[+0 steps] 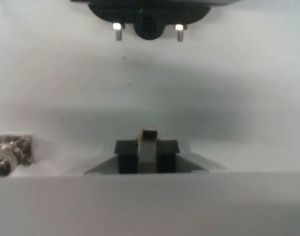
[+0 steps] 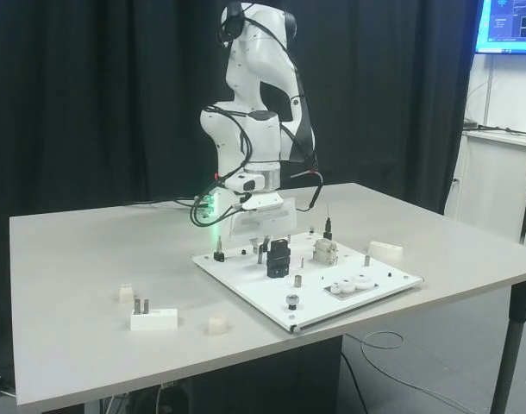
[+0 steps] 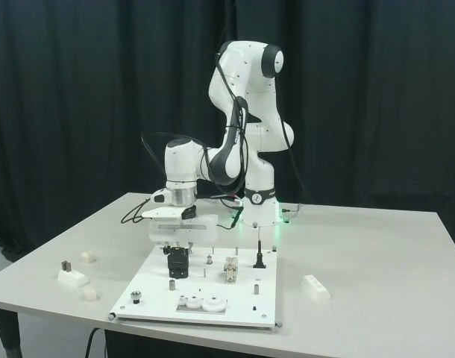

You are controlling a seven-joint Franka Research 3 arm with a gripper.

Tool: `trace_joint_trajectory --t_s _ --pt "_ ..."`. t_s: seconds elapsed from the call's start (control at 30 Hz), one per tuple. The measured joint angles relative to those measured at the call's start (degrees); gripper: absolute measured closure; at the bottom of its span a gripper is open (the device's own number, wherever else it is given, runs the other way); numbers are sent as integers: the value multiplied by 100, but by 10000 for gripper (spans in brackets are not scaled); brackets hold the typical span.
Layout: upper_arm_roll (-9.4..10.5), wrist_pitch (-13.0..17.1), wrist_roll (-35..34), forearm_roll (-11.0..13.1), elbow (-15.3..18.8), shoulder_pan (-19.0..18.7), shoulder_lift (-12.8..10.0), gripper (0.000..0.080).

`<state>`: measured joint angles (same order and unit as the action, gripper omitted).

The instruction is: Insert square peg 2.

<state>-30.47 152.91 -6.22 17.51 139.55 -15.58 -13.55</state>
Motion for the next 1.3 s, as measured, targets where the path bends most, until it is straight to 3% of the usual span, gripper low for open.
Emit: trace_joint_trajectory --t_s 1.3 --pt "1 130 1 76 -14 2 -43 728"
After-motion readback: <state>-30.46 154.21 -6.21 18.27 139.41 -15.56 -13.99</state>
